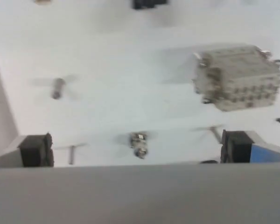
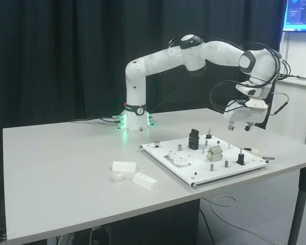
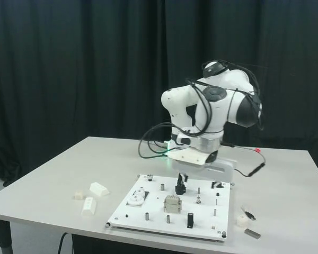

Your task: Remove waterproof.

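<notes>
The gripper (image 1: 136,148) (image 2: 240,125) hangs above the far side of the white board (image 2: 204,174) (image 3: 126,212), clear of it and touching nothing. Its two black fingers (image 1: 36,150) stand wide apart with nothing clamped between them. In the wrist view the waterproof fitting (image 1: 139,144), a small metallic plug standing up from the board, sits in the gap between the fingers, roughly midway between them and lower down at board level, so the open jaws straddle it from above without contact. In the two room views this plug is too small to pick out with certainty among the little posts on the board. Near it on the board stands the grey connector block (image 1: 238,77) (image 2: 213,153) (image 3: 172,203), offset to one side of the plug and outside the line between the fingers, and a short grey peg (image 1: 58,87) stands further off. The board lies on the grey table (image 2: 66,153), and a few white blocks (image 2: 124,166) (image 3: 98,188) lie well apart from it.
</notes>
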